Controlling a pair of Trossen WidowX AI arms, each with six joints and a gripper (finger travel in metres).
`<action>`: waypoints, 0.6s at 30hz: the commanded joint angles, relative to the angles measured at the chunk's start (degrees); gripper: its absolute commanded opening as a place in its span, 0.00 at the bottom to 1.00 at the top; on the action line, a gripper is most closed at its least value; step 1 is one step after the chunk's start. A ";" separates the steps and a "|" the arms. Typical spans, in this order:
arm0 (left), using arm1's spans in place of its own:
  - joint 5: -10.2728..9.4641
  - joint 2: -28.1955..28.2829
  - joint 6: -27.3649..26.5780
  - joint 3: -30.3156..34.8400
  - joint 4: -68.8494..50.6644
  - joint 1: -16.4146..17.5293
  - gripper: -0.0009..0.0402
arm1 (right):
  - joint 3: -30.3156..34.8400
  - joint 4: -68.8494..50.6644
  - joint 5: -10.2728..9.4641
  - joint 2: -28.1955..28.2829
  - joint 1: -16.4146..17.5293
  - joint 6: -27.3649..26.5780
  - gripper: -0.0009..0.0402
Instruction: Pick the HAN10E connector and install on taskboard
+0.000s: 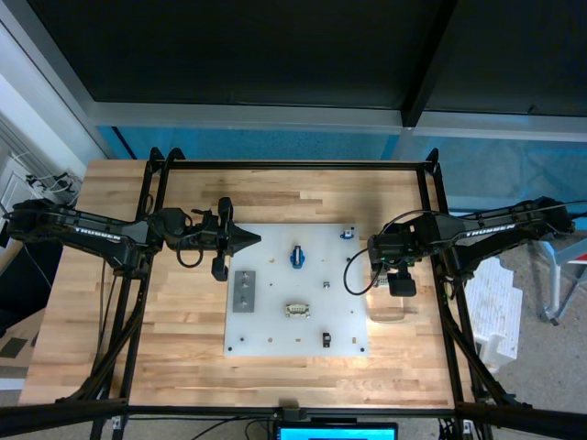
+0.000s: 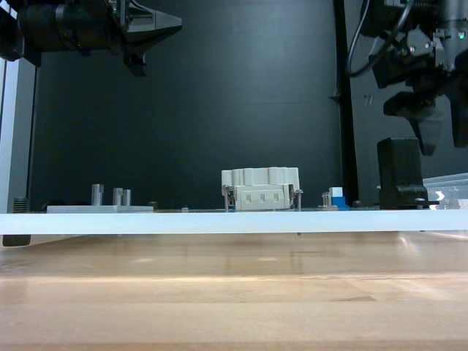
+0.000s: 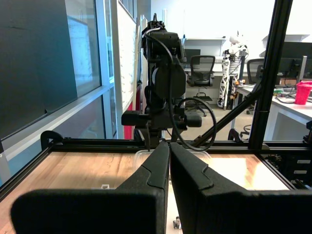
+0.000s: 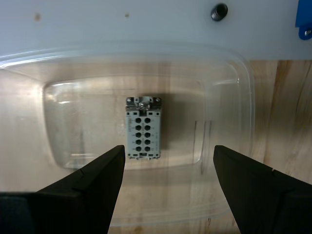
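From above, the taskboard (image 1: 275,332) lies mid-table, carrying a grey metal block (image 1: 245,291) on its left, a blue knob (image 1: 297,256) toward the far side and a beige housing (image 1: 296,312) near its middle. The left gripper (image 1: 255,240) hangs over the board's far-left corner, pointing right. The right gripper (image 1: 401,286) hovers above a clear tray (image 1: 390,317) that sits just beside the board's right edge. The HAN10E connector cannot be made out here.

At table height, the beige housing stands upright on the board. Both grippers hang well above the table, the right one over the tray's rim.

From the left wrist, the two fingers (image 3: 190,180) are pressed together with nothing between them.

From the right wrist, the fingers (image 4: 97,178) are spread wide and hold nothing. The HAN10E connector (image 4: 142,127) lies flat in the middle of the tray, pin holes up. It sits below and between the fingers, closer to one of them and touching neither.
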 commanded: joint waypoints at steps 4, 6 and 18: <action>0.00 0.02 0.00 0.00 0.02 0.00 0.02 | -2.51 2.51 0.61 0.00 1.31 0.57 0.64; 0.00 0.02 0.00 0.00 0.02 0.00 0.02 | -3.39 3.65 0.61 0.00 1.86 1.55 0.65; 0.00 0.02 0.00 0.00 0.02 0.00 0.02 | -8.15 9.46 0.74 0.02 4.48 3.48 0.65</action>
